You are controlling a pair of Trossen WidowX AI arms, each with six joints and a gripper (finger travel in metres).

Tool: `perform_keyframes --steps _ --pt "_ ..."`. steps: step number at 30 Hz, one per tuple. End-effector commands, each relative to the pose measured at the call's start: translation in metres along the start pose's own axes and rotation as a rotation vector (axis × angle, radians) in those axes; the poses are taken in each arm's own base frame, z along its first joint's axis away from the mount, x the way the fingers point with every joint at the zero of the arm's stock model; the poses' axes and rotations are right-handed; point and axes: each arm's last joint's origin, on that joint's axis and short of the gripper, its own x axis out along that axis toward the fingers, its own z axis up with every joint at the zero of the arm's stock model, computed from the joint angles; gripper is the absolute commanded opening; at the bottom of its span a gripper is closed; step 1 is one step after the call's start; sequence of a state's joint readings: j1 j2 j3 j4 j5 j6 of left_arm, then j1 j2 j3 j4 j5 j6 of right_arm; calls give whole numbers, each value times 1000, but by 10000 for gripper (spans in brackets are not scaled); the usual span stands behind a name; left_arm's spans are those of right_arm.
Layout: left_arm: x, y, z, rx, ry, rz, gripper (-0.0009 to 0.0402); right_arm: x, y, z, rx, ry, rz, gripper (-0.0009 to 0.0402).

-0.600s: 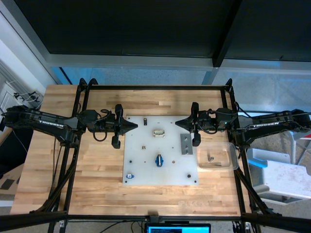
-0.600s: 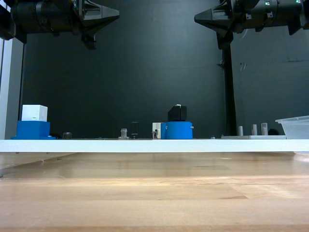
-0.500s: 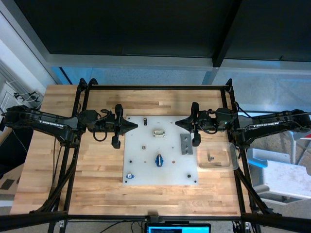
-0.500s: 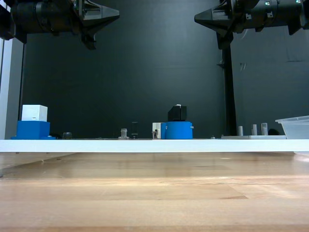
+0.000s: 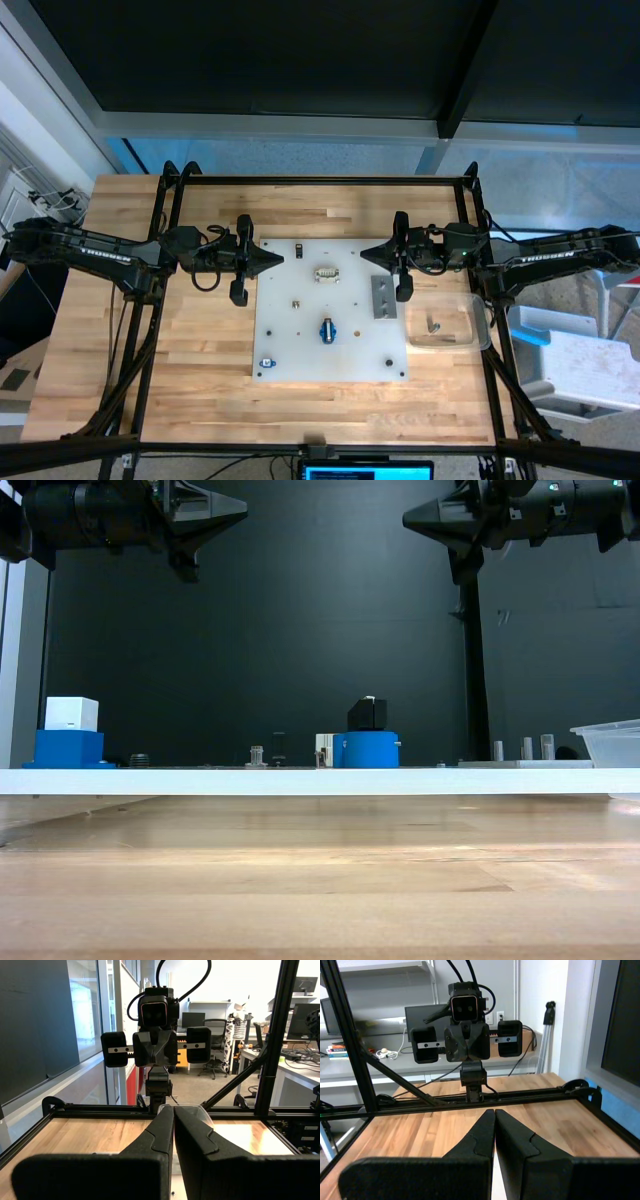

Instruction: Pick the 16mm cylinder and place it in the taskboard

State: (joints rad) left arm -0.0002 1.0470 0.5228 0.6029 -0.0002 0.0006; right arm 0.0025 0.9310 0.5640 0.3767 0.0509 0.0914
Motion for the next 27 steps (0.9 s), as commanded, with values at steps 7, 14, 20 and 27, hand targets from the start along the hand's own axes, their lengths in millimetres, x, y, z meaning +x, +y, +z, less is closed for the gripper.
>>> perform_keyframes --steps 7,14,20,27 --pt "0 0 0 0 0 0 0 -1 2 22 -10 275 -24 0" --pt "0 0 0 0 0 0 0 -16 5 44 -18 502 -40 0" --pt "0 0 0 0 0 0 0 -32 7 63 5 683 -63 0" --pt "0 0 0 0 0 0 0 -49 8 66 45 845 -67 0"
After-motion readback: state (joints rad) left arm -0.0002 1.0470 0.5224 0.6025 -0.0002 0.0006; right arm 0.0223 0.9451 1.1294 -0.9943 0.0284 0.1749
